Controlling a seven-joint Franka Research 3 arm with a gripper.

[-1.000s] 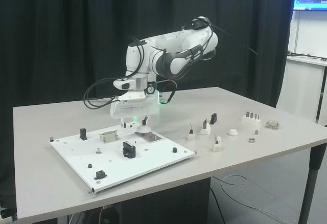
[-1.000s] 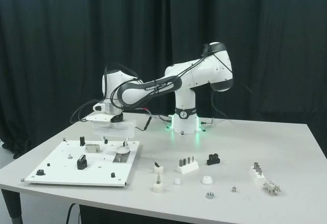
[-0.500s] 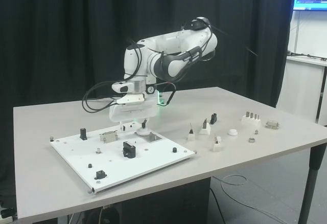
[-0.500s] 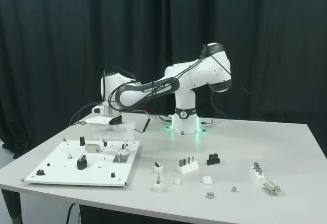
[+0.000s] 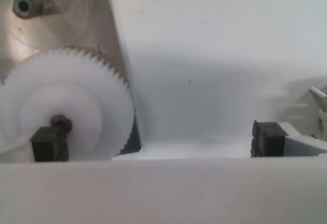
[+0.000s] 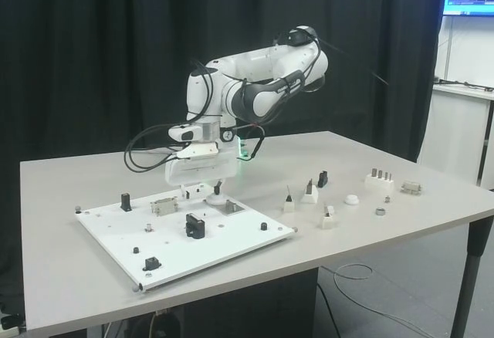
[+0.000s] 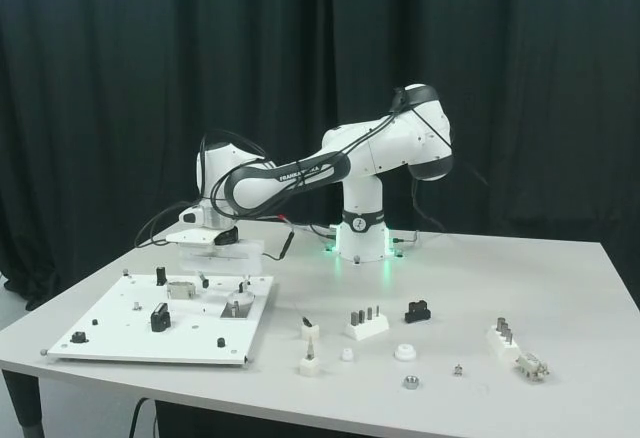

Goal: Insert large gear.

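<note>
My wrist view shows the large gear (image 5: pixel 64 111) seated on its peg — detail the room views lose — with my gripper (image 5: pixel 158 142) spread, holding nothing.

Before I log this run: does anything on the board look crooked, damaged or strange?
Nothing stands out. The large gear sits flat on its peg on the white board, and the open gripper is above it, holding nothing.

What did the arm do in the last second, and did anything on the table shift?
The gripper rose straight up from the white board. The large gear sits on its peg there, let go, with the fingers spread wide. The small parts on the grey table stayed where they were.
</note>
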